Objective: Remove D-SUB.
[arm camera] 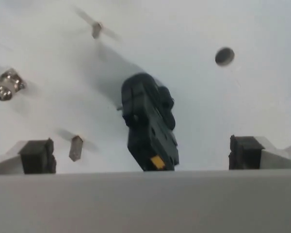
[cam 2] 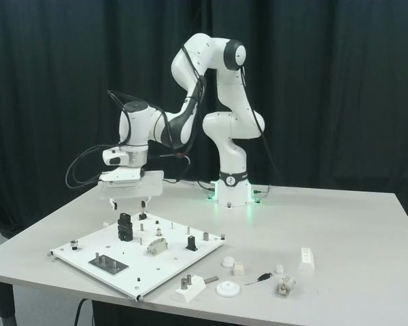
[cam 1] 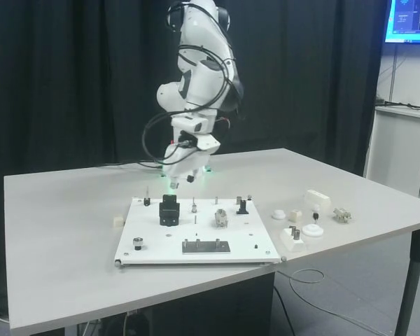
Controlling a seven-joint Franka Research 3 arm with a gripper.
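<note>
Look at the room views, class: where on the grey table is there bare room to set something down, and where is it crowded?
Bare: the grey table from the arm's base to its far edge, and the strip beside the white board. Crowded: the board, with the black D-SUB plug under the end effector, and the small white parts beside it.

I work in a lab: black curtains (cam 2: 68, 68) hang behind my grey desk (cam 1: 63, 231), a white test board (cam 1: 196, 241) of fittings lies on it, and a wall screen (cam 1: 410, 21) glows.
</note>
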